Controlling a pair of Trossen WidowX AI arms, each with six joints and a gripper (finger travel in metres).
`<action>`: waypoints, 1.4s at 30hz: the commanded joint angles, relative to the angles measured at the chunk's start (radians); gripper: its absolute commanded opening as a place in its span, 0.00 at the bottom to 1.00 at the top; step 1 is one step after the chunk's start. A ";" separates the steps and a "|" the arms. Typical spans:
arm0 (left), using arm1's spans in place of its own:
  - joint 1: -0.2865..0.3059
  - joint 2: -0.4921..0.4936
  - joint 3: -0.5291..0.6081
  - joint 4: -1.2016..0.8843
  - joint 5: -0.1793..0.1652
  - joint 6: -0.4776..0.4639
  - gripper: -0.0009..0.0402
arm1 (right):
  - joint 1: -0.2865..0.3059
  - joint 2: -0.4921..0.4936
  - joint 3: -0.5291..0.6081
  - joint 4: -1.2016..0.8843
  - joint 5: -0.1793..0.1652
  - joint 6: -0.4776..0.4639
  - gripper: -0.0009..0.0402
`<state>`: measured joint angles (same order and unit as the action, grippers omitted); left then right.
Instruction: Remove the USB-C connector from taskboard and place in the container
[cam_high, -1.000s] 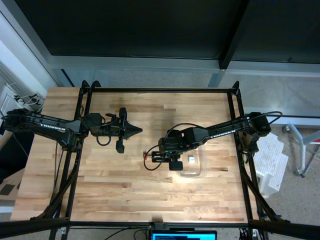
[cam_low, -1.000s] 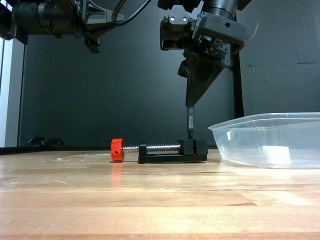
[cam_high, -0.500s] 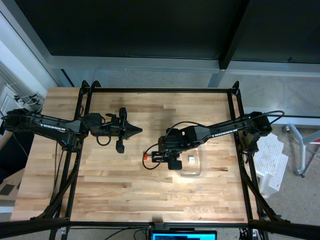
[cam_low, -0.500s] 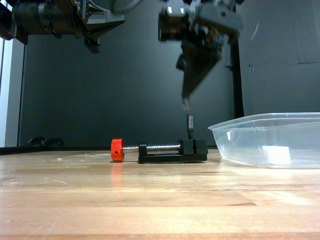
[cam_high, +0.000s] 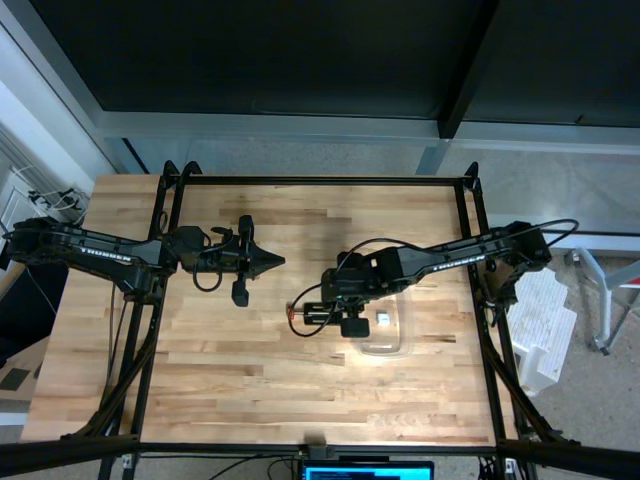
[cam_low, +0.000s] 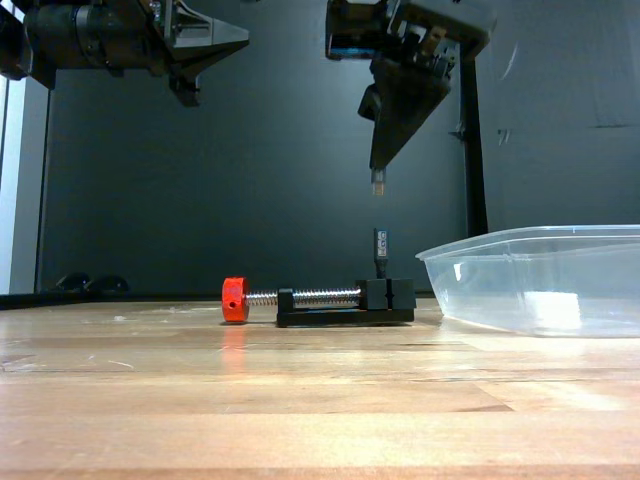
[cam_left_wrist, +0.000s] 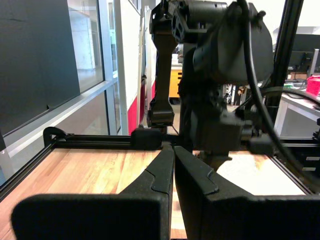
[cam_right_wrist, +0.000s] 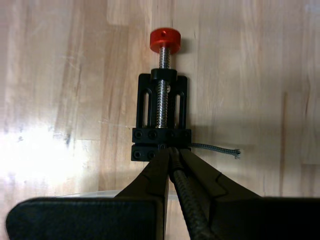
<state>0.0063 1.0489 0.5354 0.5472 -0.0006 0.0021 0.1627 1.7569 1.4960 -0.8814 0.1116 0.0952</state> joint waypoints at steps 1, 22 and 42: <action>0.000 0.000 0.000 0.000 0.000 0.000 0.02 | 0.001 -0.012 -0.001 -0.011 -0.001 0.002 0.02; 0.000 0.000 0.000 0.000 0.000 0.000 0.02 | 0.003 -0.221 -0.275 -0.016 0.002 0.005 0.02; 0.000 0.000 0.000 0.000 0.000 0.000 0.02 | 0.003 -0.324 -0.451 0.008 0.002 0.025 0.04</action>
<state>0.0063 1.0489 0.5358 0.5472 -0.0006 0.0021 0.1654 1.4315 1.0451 -0.8738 0.1127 0.1112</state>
